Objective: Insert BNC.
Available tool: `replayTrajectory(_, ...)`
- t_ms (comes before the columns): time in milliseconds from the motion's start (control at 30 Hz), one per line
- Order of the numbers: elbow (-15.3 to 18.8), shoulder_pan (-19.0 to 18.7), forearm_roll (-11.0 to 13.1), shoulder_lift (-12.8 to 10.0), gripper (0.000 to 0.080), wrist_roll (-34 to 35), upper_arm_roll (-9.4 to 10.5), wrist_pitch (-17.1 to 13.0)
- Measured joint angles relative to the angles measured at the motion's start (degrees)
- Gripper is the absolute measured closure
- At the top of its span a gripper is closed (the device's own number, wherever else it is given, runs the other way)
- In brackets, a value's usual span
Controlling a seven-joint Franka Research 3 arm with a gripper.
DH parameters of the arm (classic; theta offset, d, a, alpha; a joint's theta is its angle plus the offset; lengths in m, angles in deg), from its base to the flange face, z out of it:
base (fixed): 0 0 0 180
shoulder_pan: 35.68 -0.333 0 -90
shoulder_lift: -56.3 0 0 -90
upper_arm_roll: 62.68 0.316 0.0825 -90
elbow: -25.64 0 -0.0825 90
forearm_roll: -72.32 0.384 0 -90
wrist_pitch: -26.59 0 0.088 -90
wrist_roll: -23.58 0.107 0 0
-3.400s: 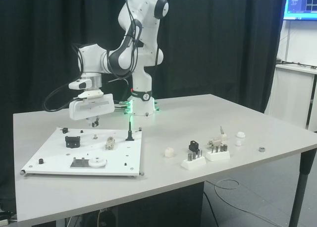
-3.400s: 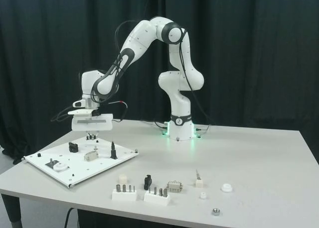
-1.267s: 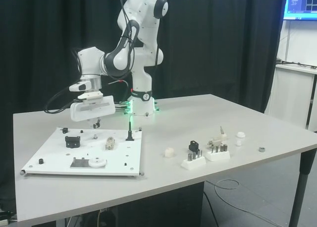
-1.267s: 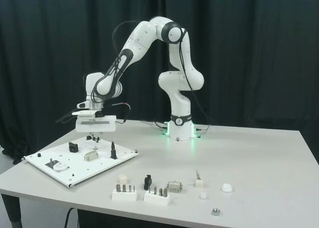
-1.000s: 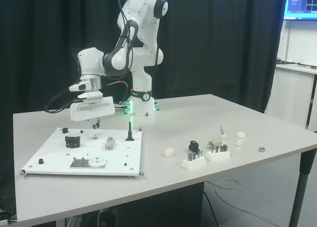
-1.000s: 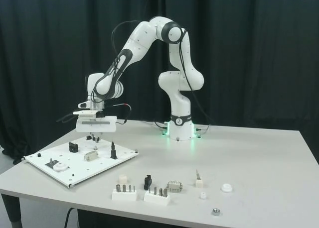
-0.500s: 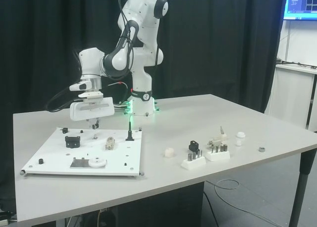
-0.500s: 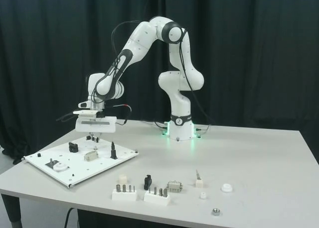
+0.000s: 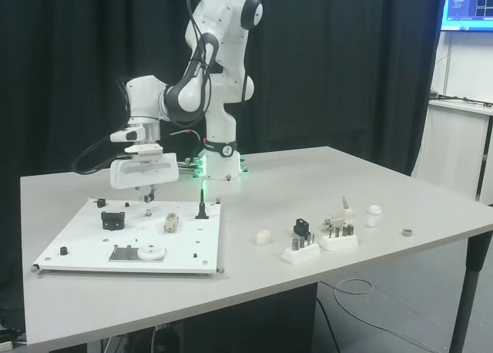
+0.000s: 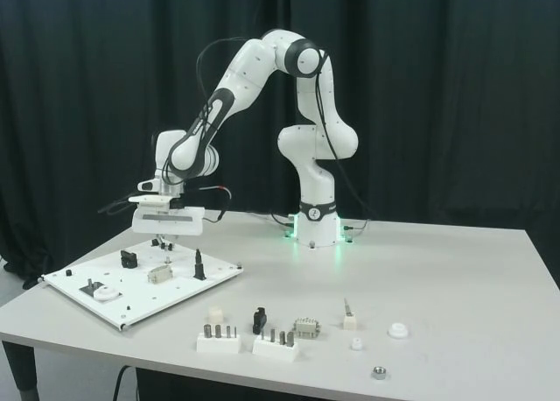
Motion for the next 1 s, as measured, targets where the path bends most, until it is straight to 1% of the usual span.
replayTrajectory(267,-0.07,0.00,0.89,-1.00,0.0679,0.00,0.37,-0.81)
replayTrajectory(533,-0.48,0.08,2.21,-2.73,0.0679,-0.15,0.93,-1.45)
replayTrajectory(833,-1.31,0.09,4.68,-4.91,0.0679,-1.11,1.51,-1.64)
replayTrajectory(1000,-1.63,0.09,5.76,-5.51,0.0679,-1.49,1.67,-1.68)
